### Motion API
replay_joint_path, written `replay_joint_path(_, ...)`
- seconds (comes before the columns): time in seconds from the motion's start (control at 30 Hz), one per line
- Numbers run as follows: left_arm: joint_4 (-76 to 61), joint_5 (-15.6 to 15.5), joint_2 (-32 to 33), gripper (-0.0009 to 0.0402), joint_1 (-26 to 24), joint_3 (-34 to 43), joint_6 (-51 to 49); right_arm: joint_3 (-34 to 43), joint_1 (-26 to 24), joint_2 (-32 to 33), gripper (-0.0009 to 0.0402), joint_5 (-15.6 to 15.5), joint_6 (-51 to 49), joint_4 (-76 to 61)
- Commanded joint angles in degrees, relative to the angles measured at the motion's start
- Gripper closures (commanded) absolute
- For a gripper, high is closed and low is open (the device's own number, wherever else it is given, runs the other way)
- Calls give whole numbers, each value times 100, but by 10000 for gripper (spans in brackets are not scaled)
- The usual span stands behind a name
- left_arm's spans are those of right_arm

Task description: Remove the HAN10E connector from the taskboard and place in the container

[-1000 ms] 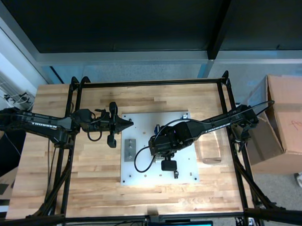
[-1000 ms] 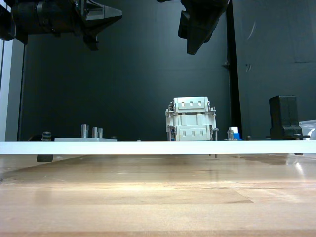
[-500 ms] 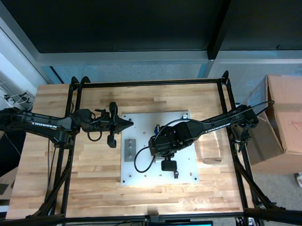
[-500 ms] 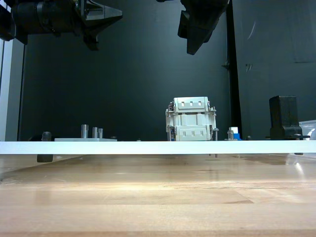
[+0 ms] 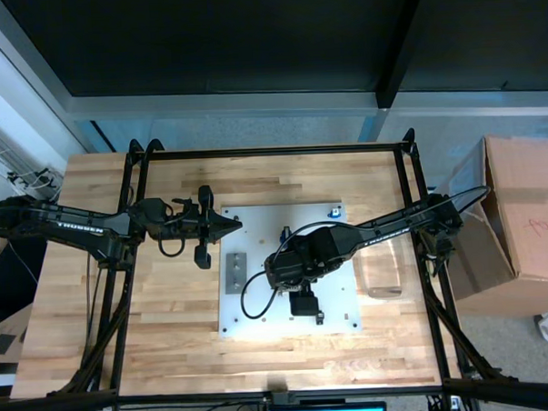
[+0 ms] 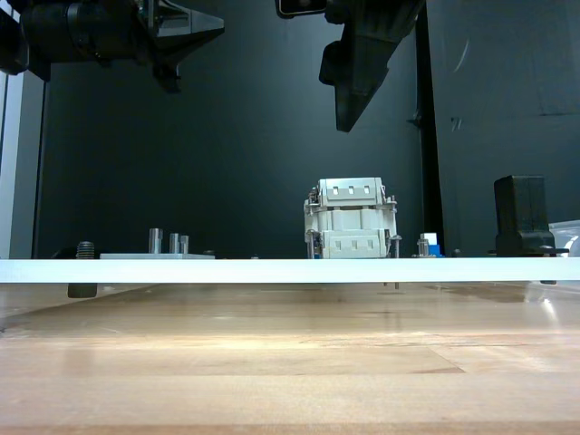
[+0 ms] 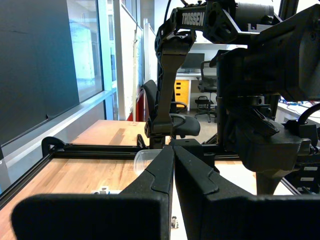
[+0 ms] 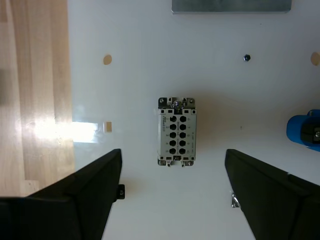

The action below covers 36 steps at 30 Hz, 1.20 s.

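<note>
Judging from how things lie, we put the task at its very start. The pale grey, box-shaped HAN10E connector (image 6: 351,220) with its two rows of pins sits upright and fully in its seat on the flat white taskboard (image 5: 261,315), and nothing touches it. The right gripper (image 6: 347,100) hangs directly over it, well above its top. In the right wrist view its black fingers (image 8: 95,190) are spread wide, one on each side of the connector (image 8: 175,131), which lies centred between them. The left gripper (image 7: 173,150) hovers high above the left edge of the board, its fingers pressed together on nothing.

Nothing is done as yet, we think, beyond lining the open jaws up with the part. What is left is nearly everything: coming down over the connector, clamping on its body, pulling it free of the seat, carrying it right and letting it go. The clear, shallow plastic container (image 5: 380,274) waits on the wooden table (image 5: 171,337) just beside the board's right edge. We cannot make out anything inside it.
</note>
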Motion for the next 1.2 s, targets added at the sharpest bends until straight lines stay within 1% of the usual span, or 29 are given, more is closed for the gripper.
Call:
replay_joint_path(0.03,2,0,0,393,2,2,2,4,-4,87,91,17,9,7)
replay_joint_path(0.3,0,0,2,393,0,2,2,4,-22,496,91,48,-50,192)
replay_joint_path(0.57,0,0,0,393,2,2,2,2,-59,914,91,2,-81,291)
replay_joint_path(0.77,0,0,0,393,0,2,2,2,-68,1078,97,0,-129,319)
replay_joint_path(0.9,0,0,0,393,2,2,2,2,-85,1067,137,-15,-116,297)
replay_joint_path(1.0,0,0,0,393,2,2,2,2,-96,1036,182,-153,-122,297)
replay_joint_path(1.2,0,0,0,393,2,2,2,2,-107,973,278,-149,-129,264)
